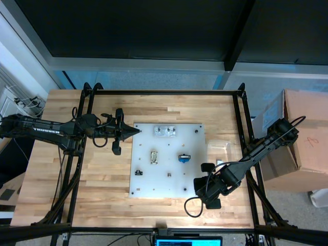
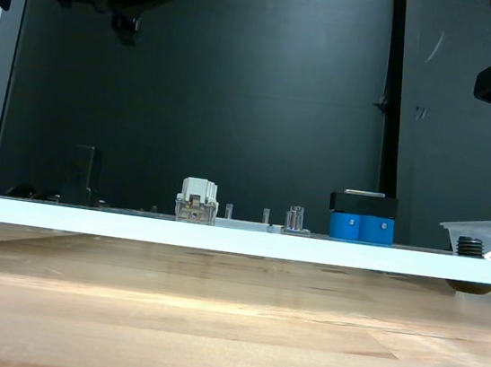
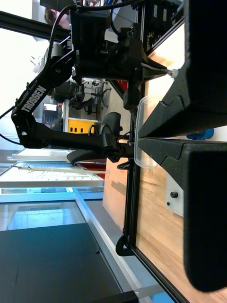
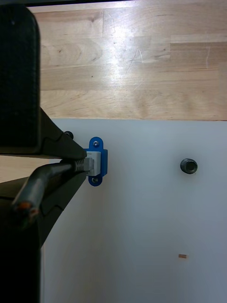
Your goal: Pick the RJ45 connector and install on the taskboard
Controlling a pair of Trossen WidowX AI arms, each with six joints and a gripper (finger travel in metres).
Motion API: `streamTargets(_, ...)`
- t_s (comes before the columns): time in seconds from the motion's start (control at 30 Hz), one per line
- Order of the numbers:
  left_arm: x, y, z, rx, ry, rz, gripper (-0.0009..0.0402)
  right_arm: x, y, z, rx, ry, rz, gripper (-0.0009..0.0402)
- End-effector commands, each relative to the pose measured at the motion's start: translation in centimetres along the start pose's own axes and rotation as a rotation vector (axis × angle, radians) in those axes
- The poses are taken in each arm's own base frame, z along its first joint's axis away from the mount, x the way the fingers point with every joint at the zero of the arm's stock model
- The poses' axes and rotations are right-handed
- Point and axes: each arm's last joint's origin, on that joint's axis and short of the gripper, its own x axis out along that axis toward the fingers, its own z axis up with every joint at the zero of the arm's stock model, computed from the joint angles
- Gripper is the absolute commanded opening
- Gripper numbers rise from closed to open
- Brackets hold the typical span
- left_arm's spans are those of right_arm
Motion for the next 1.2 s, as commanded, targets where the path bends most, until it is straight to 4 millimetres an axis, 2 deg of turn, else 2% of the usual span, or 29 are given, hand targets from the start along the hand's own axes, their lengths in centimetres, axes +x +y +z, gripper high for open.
streamTargets(0.03,0.0,0.0,0.0,0.0,-0.001,0.0,0.0,-0.2,0.0,-0.1,0.008,0.0,-0.001,0.0032)
streamTargets(0.33,0.0,0.0,0.0,0.0,-0.002,0.0,0.0,-0.8,0.0,0.1,0.012,-0.011,0.008,0.0085)
streamTargets(0.63,0.0,0.0,0.0,0.0,-0.001,0.0,0.0,-3.4,-0.6,-0.6,0.013,-0.033,0.061,0.0115)
streamTargets(0.83,0.0,0.0,0.0,0.0,-0.001,0.0,0.0,-5.2,-1.3,-1.2,0.016,-0.061,0.079,0.0111)
streamTargets(1.2,0.0,0.0,0.0,0.0,-0.001,0.0,0.0,-5.9,-1.7,-1.3,0.02,-0.093,0.06,0.0087)
